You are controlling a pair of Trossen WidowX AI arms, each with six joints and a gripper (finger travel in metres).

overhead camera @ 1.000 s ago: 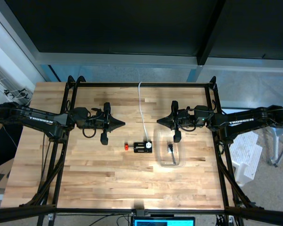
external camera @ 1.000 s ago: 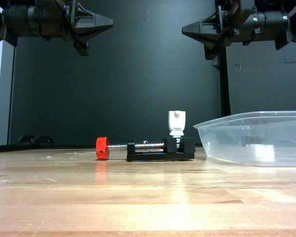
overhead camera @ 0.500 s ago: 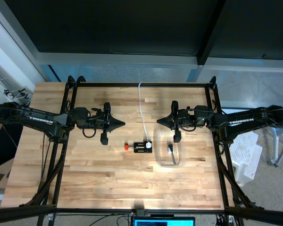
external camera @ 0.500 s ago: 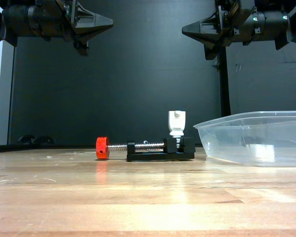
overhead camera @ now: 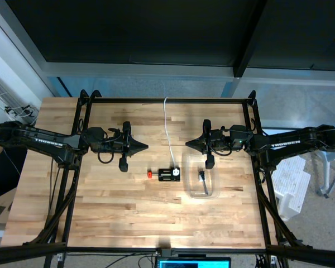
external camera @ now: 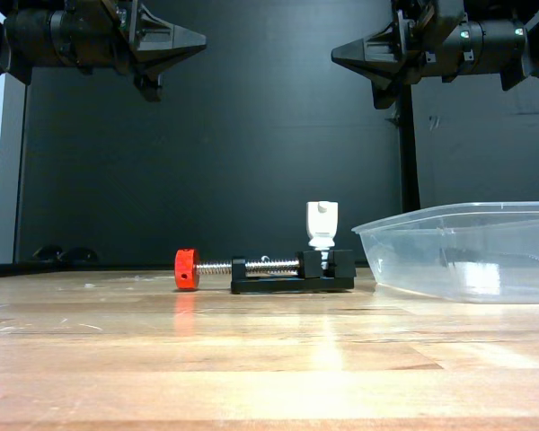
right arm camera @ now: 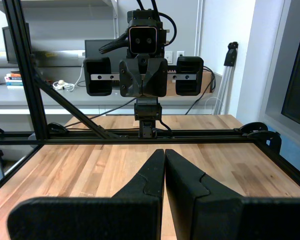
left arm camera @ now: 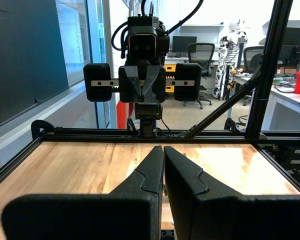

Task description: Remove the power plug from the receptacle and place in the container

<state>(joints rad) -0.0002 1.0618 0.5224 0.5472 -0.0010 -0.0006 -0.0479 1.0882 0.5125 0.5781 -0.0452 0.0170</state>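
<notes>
Both of my arms are up in the air here, nowhere near the table [overhead camera: 100,201]. My left pincer [overhead camera: 145,147] hangs at about 10 o'clock from the vise [overhead camera: 166,174], tips pointing inward. From its own camera the two fingers [left arm camera: 152,165] are pressed flat together with nothing between them. My right pincer [overhead camera: 187,143] sits at roughly 1 o'clock from the vise, over the far end of the tub [overhead camera: 212,192], and faces the left one. It's also closed on nothing, fingers [right arm camera: 152,167] touching along their whole length. From table level, both the left pincer [external camera: 202,39] and the right pincer [external camera: 335,57] float way above everything.

The plug [overhead camera: 202,177] is lying inside the tub, a small dark thing on the clear floor, not touching either pincer. The tub [external camera: 404,260] sits just beside the vise at its 3 o'clock.

The socket [overhead camera: 176,172] stands upright in the vise [external camera: 292,272], at the end closest to the tub. From the low view the socket [external camera: 322,220] is a little white block poking up with its top bare. The red knob [overhead camera: 149,174] sticks out at the vise's 9 o'clock, and the knob [external camera: 187,268] rests on the wood. The white cord [overhead camera: 168,128] runs off from the socket toward 12 o'clock, between the two pincers.
</notes>
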